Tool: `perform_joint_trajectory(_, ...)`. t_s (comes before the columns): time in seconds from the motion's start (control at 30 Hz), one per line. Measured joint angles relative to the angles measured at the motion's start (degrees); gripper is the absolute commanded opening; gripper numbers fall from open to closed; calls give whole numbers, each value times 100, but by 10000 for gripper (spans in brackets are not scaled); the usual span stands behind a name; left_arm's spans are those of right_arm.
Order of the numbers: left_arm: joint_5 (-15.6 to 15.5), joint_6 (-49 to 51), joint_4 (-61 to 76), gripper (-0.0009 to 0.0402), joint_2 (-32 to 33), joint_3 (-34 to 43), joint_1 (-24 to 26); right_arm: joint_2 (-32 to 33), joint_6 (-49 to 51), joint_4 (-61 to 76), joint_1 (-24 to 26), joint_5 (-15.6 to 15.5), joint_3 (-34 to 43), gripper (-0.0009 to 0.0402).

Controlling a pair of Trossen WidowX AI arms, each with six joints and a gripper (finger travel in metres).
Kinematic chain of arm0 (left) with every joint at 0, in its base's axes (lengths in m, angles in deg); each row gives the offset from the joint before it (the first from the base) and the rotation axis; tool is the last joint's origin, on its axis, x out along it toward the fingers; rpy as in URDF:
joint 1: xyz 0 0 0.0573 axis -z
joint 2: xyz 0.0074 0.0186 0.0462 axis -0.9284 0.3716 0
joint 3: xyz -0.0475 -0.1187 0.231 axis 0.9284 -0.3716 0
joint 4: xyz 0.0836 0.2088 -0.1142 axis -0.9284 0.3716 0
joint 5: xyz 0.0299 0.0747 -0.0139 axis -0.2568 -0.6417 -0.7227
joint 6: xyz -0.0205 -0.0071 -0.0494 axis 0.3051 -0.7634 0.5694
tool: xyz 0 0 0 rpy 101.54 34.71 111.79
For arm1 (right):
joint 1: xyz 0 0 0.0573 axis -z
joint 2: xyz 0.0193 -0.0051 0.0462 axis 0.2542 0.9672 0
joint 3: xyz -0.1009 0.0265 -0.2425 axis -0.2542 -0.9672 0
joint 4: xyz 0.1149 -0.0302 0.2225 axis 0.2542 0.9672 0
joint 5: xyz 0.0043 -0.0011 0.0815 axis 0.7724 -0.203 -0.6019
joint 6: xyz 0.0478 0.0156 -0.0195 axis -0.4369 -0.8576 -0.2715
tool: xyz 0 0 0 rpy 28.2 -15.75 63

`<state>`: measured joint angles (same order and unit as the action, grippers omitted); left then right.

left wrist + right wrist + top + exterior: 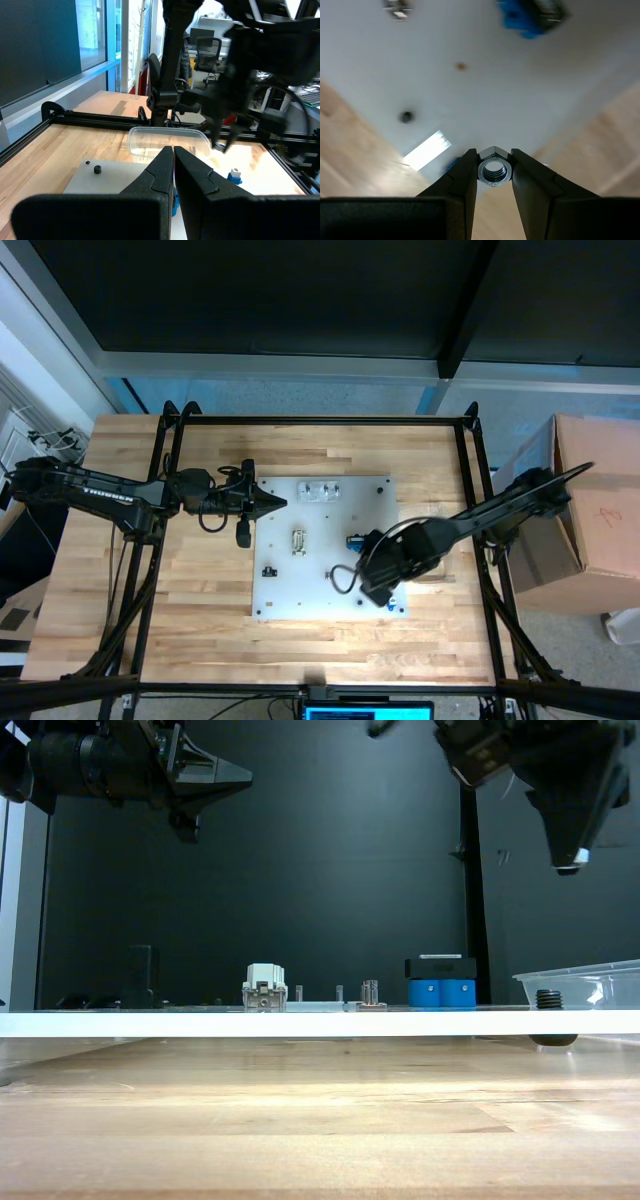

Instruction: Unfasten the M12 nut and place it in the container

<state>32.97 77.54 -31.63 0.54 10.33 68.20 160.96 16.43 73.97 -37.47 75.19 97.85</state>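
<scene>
Wood table [300, 1120] lies nearest, and on it the white board [300, 1022]; close to the board's near right edge the black stud [546, 999] stands bare, its ribs showing, so the nut [494, 172] is off its threads. High above that corner hangs the right gripper [493, 161], its two fingers clamped on the nut, one on each of two opposite flats, with the threaded bore facing the wrist camera; the nut is clear of the board and not in the container [600, 982], the clear tray that lies just behind the stud.

By my judgement the nut is small, light and quite rigid; it will not bruise, but its smooth steel faces are slippery, and narrow fingertips on a hexagon could let it swivel or squirt out; flat-to-flat, as it is held, looks the soundest hold, far better than across the corners.

Farther off, over the board's far left edge, the left gripper [173, 150] hovers with fingers closed together on nothing.
</scene>
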Motion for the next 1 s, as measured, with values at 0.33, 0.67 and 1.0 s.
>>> perform_joint_trajectory(0.33, 0, 2, 0, 0, 0, 0, 0, -1552, 105, 24, 321, -2, -1606, 18)
perform_joint_trajectory(0.67, 0, 2, 0, 0, 0, 0, 0, -2686, 105, 107, 544, -9, -2614, 18)
perform_joint_trajectory(1.0, 2, 0, 0, 0, 0, 0, 0, -2533, 103, -815, 551, -11, -3482, 18)
